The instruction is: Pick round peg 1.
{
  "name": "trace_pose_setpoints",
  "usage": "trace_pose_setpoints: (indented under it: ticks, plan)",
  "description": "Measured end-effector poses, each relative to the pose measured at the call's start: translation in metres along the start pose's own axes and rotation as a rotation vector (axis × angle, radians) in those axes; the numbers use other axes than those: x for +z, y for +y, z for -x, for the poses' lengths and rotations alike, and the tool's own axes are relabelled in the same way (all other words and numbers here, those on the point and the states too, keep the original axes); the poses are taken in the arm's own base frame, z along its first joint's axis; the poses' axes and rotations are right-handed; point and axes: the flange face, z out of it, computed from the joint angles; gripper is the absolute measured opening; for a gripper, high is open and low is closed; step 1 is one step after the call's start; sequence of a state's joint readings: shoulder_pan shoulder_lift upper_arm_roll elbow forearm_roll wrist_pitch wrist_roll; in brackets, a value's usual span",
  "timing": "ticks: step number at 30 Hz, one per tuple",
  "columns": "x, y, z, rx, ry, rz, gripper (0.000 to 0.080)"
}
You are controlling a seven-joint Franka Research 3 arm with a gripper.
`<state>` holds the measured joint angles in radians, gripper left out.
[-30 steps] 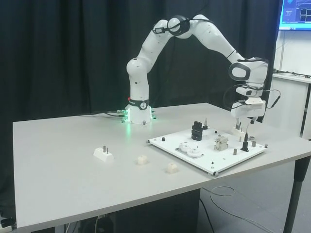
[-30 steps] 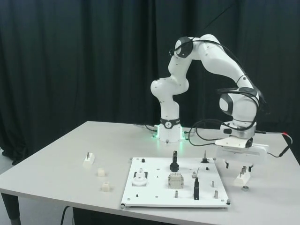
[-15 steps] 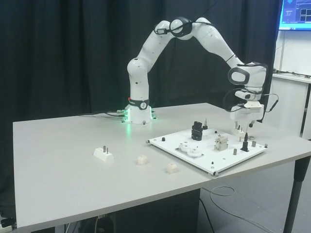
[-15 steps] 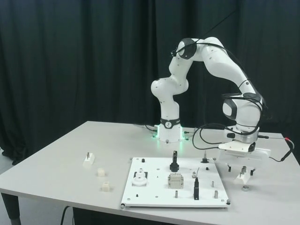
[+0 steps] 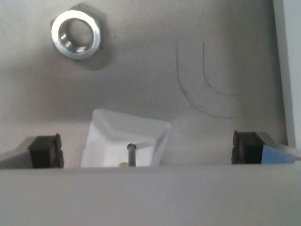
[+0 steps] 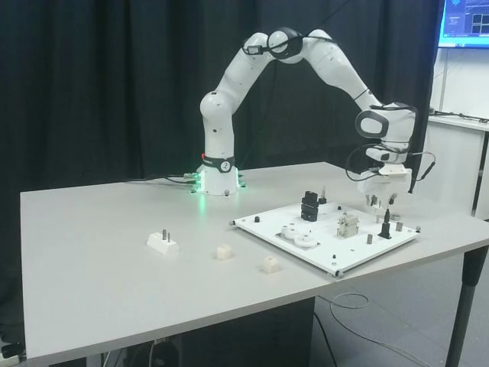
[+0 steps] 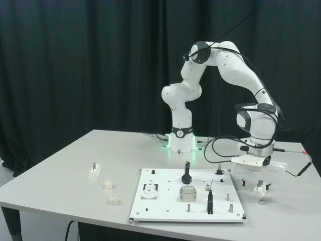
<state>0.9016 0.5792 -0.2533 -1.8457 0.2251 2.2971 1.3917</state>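
1. The white arm (image 7: 235, 60) reaches from its base, where a green light glows, down to the right side of the second room view. Its gripper (image 7: 256, 176) hangs low over the grey worktop (image 7: 60, 170), just right of the white board (image 7: 165, 201).
2. In the wrist view the two black fingers (image 5: 46, 151) stand wide apart, one at the lower left and one at the lower right of the frame, with nothing held between them.
3. Round peg 1 (image 5: 131, 154) is a thin upright pin in a small white holder block (image 5: 123, 136). It sits between the fingers, nearer the lower-left one, and touches neither.
4. In the second room view the holder block (image 7: 259, 189) rests on the worktop directly under the gripper, just off the board's right edge.
5. A metal nut (image 5: 75, 34) lies flat on the worktop in the upper left of the wrist view, apart from the block. In the second room view it appears as a small ring (image 7: 261, 202) just in front of the block.
6. The board carries several small black and white fixtures. Three small white blocks, one with pins (image 7: 95, 171), lie well apart at the left of the worktop.
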Motion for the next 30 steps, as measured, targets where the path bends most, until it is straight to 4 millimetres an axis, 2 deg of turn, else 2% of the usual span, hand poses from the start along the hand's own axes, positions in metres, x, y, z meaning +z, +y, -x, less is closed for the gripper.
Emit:
trace_pose_setpoints:
  ticks: [10, 11, 12, 13, 20, 22, 28, 29, 30]
  plan:
    - [0.0037, 0.0010, 0.0046, -0.003, -0.004, 0.002, 0.0800]
    - [0.0038, 0.0010, 0.0050, -0.003, -0.004, 0.002, 0.0711]
    - [0.0038, 0.0010, 0.0054, -0.001, -0.005, 0.002, 0.0711]
    - [0.0038, 0.0010, 0.0057, 0.001, -0.007, 0.002, 0.0569]
    - [0.0038, 0.0009, 0.0079, 0.012, -0.008, 0.002, 0.0569]
    - [0.0039, 0.0009, 0.0083, 0.015, -0.008, 0.002, 0.0230]
    - [0.0037, 0.0006, 0.0092, 0.018, -0.008, 0.000, 0.0230]
    - [0.0036, 0.0006, 0.0094, 0.018, -0.008, -0.001, 0.0070]
    - [0.0036, 0.0005, 0.0097, 0.017, -0.008, -0.002, 0.0070]
